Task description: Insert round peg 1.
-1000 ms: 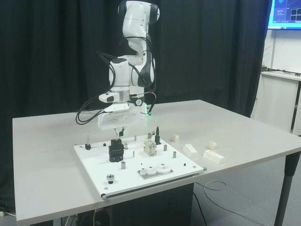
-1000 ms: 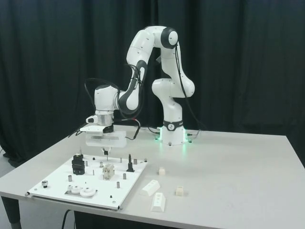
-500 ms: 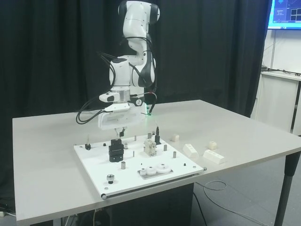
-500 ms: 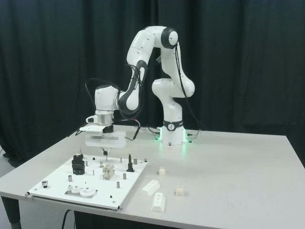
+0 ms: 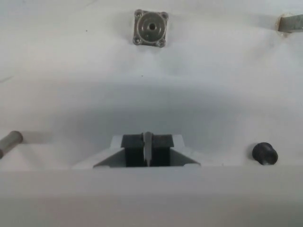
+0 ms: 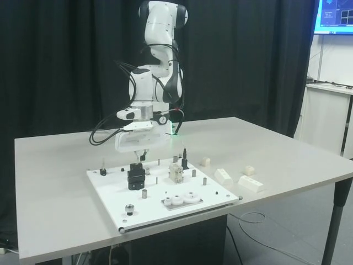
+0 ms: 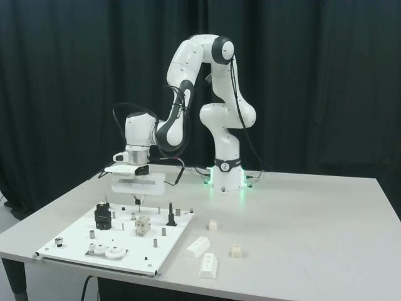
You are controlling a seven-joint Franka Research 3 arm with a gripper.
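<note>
Now the fingers are pressed together on a thin grey pin, round peg 1, which stands upright between the two black pads; only its upper length shows in the wrist view. Gripper hangs above the white board, clear of it, over the board's back part, the side toward the arm's base.

Below and ahead of the held peg, wrist view: a small square grey metal socket with a round hole at its middle and a screw at each corner. Not yet over it; bare white board lies between. Off to the sides, a black knob and the end of a grey pin, both apart from the fingers.

Second room view: gripper sits just behind the small blocky fixture and beside the black upright part. Board lies at the counter corner farthest from the arm's base; loose white blocks rest on the counter off the board's edge.

Judgement: transport step, peg carried, insertion not begun. If that socket is the target, which I cannot confirm, the next move calls for bringing the peg tip square over the hole, keeping it vertical, then a slow straight descent. A small offset would land the tip on the socket's face.
</note>
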